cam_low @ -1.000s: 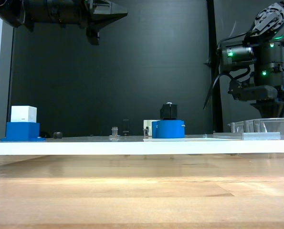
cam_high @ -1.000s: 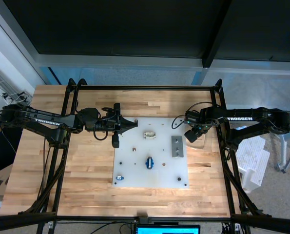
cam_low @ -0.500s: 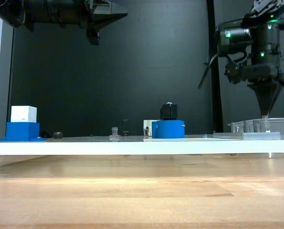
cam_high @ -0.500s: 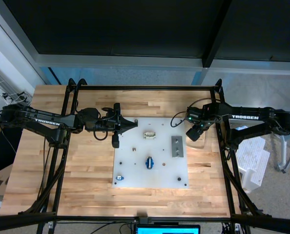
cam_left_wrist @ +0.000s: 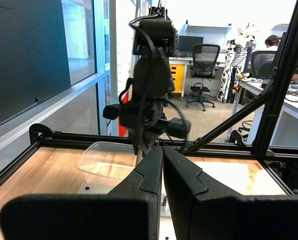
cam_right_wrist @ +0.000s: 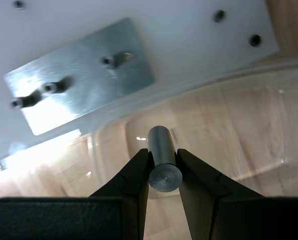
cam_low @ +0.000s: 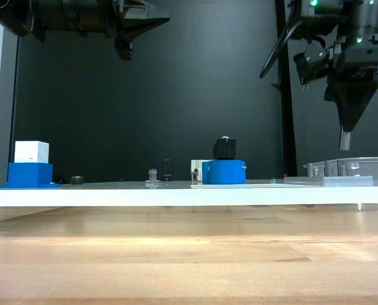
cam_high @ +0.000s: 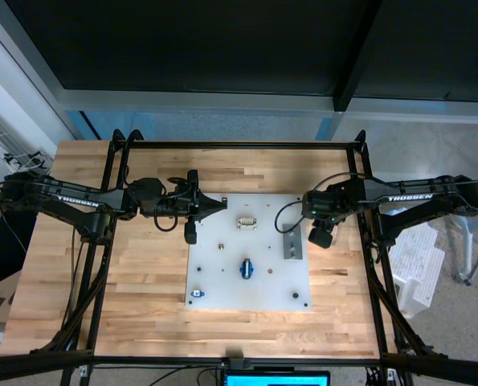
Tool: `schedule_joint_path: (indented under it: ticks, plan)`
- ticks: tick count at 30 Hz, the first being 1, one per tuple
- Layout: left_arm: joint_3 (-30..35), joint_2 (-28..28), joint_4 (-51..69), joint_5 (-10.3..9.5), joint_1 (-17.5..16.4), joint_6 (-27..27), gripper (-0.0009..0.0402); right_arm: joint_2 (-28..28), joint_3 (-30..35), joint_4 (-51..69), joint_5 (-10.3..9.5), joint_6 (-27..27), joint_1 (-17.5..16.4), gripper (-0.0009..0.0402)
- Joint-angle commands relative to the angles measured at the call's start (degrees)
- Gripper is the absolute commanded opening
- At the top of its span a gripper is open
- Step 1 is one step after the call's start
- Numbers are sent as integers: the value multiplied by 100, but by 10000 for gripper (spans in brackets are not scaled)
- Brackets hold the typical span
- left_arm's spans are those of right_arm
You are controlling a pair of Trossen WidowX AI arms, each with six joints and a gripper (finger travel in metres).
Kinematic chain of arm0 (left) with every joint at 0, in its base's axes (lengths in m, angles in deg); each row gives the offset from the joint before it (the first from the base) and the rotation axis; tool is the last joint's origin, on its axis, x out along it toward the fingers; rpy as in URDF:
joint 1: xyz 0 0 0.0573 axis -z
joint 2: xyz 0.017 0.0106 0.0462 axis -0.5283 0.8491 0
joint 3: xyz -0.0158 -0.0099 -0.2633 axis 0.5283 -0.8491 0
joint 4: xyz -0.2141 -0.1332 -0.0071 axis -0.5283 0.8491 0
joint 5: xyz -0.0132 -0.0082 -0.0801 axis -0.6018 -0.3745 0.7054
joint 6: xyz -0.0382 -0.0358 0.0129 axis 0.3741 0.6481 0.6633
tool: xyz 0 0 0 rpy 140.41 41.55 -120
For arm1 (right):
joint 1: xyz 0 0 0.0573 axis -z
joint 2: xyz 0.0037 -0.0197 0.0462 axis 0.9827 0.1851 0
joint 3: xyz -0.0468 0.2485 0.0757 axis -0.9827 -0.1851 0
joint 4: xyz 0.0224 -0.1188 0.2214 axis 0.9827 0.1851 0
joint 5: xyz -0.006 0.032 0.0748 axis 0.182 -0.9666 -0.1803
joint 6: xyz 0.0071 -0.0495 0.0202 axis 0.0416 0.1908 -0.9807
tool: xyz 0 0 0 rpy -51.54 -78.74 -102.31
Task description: Pick the 16mm cylinder and install on the taskboard
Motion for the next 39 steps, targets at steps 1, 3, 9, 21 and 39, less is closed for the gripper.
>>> schedule_joint_path:
  ticks: [1, 3, 9, 21, 39]
  plan:
    - [2, 2, -2, 2, 0, 0, 1, 44, 120, 50, -7, -81, -334, 11]
    - [2, 2, -2, 2, -2, 0, 1, 138, 245, 114, -2, -223, -538, 11]
    - [2, 2, -2, 2, 0, 0, 1, 710, 813, 153, -4, -372, -1023, 11]
    - [2, 2, -2, 2, -2, 0, 1, 2398, 2105, 131, -131, -765, -1526, 11]
    - [2, 2, -2, 2, -2, 0, 1, 3716, 3027, -37, -306, -833, -1864, 11]
